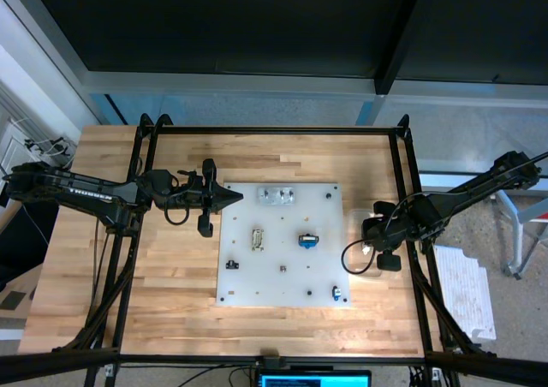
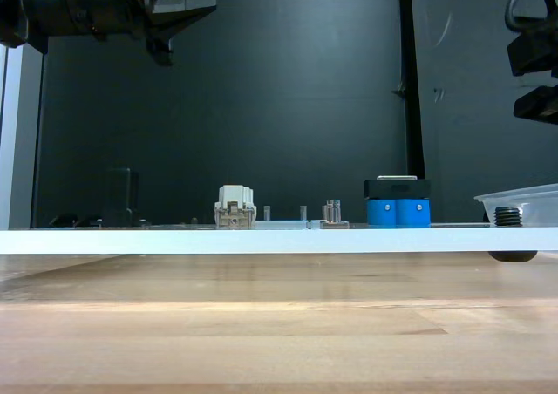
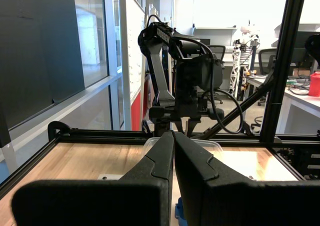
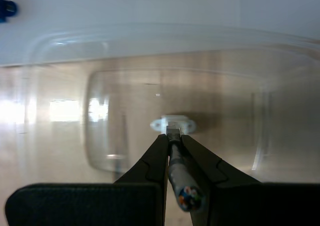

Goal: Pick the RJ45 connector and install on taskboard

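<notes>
Near edge: wooden table is running across the foreground, with the taskboard lying flat at its centre. A blue block and a whitish fitting are standing on the board.

Right of the board: a clear tray is sitting just beside the board's edge. The right gripper is hanging over the tray, pointing down into it. Its fingers are closing narrow on a short grey cable stub, coloured wire ends showing at the cut. The RJ45 connector is sticking out just past the fingertips, inside the tray's outline. I cannot tell whether the plug is touching the tray floor or sitting just above it; the clear plastic is blurring that.

Farther back: the left gripper is hovering high over the board's far left edge, pointing inward, fingers pressing together with nothing between them.
</notes>
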Available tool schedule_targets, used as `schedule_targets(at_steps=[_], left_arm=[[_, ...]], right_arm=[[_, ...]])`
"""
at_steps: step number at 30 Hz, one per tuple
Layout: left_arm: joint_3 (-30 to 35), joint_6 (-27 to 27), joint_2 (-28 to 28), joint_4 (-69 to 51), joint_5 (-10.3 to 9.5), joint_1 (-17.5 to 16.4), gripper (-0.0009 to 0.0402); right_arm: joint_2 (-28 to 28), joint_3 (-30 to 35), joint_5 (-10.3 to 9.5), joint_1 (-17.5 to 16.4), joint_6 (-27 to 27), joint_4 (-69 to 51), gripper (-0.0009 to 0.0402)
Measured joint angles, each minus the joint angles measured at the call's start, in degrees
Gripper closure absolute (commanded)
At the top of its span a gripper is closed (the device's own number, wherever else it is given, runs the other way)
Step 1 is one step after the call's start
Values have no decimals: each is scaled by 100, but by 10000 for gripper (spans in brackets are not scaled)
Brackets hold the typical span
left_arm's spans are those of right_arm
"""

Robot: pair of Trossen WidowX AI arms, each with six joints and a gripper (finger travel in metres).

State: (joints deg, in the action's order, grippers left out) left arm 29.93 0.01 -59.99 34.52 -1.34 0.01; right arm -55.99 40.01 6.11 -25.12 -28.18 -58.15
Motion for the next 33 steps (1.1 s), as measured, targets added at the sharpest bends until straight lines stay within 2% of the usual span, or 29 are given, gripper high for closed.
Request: schedule_targets(at_steps=[2, 5, 18, 27, 33], left_arm=[[0, 0, 0, 0, 0, 0, 393], [0, 2, 0, 0, 0, 0, 393], [0, 0, 0, 0, 0, 0, 393], [0, 0, 0, 0, 2, 0, 393], [0, 0, 0, 0, 2, 0, 393]], right_arm=[[0, 107, -120, 0, -28, -33, 393], [-4, 304, -179, -9, -155, -186, 393], [-203, 1217, -166, -186, -264, -1045, 393], [-1187, 1849, -164, -590, -319, -708, 393], [-1915, 2238, -118, -800, -608, -398, 393]])
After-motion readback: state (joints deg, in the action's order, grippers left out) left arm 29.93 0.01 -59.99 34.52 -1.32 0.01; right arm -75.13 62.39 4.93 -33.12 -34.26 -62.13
